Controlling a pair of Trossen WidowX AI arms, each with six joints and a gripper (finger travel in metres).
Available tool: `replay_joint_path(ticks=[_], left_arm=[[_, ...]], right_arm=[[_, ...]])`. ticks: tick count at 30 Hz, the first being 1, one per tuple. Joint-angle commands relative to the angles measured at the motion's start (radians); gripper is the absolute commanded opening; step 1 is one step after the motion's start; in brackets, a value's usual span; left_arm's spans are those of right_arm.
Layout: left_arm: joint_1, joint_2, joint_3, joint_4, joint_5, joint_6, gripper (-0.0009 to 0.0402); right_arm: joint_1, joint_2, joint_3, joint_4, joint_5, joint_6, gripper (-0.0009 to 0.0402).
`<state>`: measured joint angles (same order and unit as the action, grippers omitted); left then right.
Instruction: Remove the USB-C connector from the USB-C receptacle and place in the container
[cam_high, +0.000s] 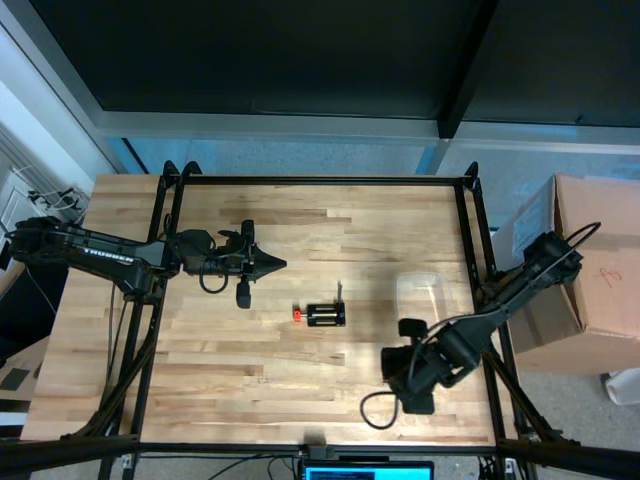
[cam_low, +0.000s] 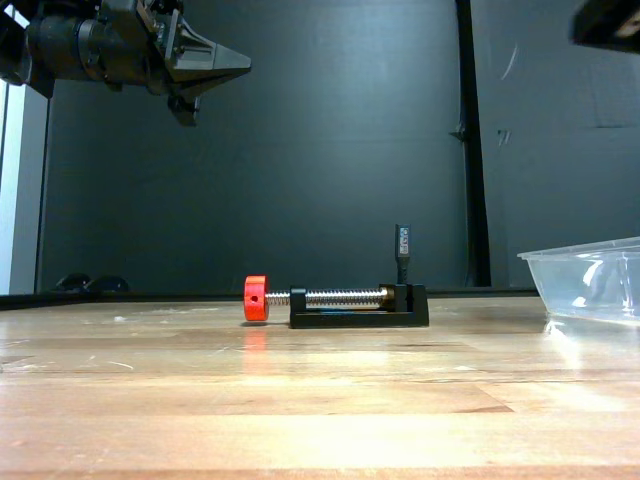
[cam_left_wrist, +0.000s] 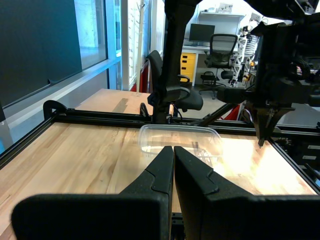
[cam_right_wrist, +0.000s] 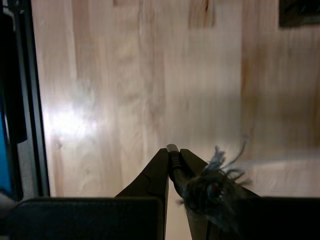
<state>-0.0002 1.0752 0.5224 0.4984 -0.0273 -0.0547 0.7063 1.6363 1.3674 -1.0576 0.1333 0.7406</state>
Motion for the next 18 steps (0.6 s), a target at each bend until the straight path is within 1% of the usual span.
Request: replay_joint_path(ticks=[1,9,18], left_arm=[[0.0,0.0,0.0,0.0,0.0,0.0,0.0],[0.0,0.0,0.0,0.0,0.0,0.0,0.0],[0.0,0.0,0.0,0.0,0.0,0.0,0.0]], right_arm=[[0.035,-0.023,-0.035,0.0,0.006,0.069,0.0],[0.109,-0.071,-0.116,0.0,0.006,0.198,0.0],[0.177,-0.085,-0.159,0.0,0.005,0.275,0.0]])
